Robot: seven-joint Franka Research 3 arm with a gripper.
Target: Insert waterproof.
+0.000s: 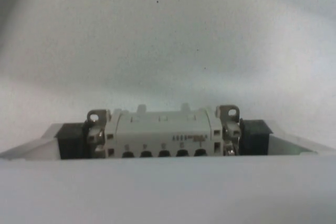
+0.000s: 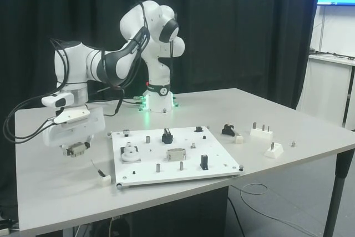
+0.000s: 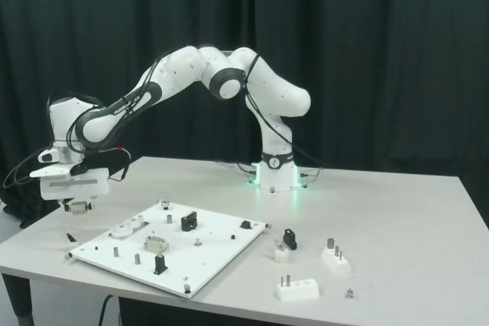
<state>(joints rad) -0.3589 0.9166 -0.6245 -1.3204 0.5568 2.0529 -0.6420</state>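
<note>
Holding a small white plastic connector block with metal brackets at both ends [image 1: 164,135], the gripper [image 2: 76,147] hangs above the left part of the grey table [image 2: 50,192], just beside the white assembly board [image 2: 172,159]. In the wrist view the connector shows a pale, box-like body with a row of five dark openings along its lower edge, tiny printed marks above them, and a metal ear with a hole at each end. The two black fingers [image 1: 71,140] press against its two ends, so they are closed on it and only as wide apart as the connector is long. In the room views the connector [image 3: 77,206] is clear of the table surface, and it hangs under the wide white cover of the hand.

The white seven-joint robot arm [image 3: 191,74] reaches far to the left from its base [image 3: 275,177], which stands at the back of the table with a green light at its foot. The upper links rise from the base, bend at the elbow, and slope down toward the wrist. The hand points straight down.

On the board stand several small black and grey fixtures, among them a grey rectangular socket [image 2: 176,154] near its middle.
</note>
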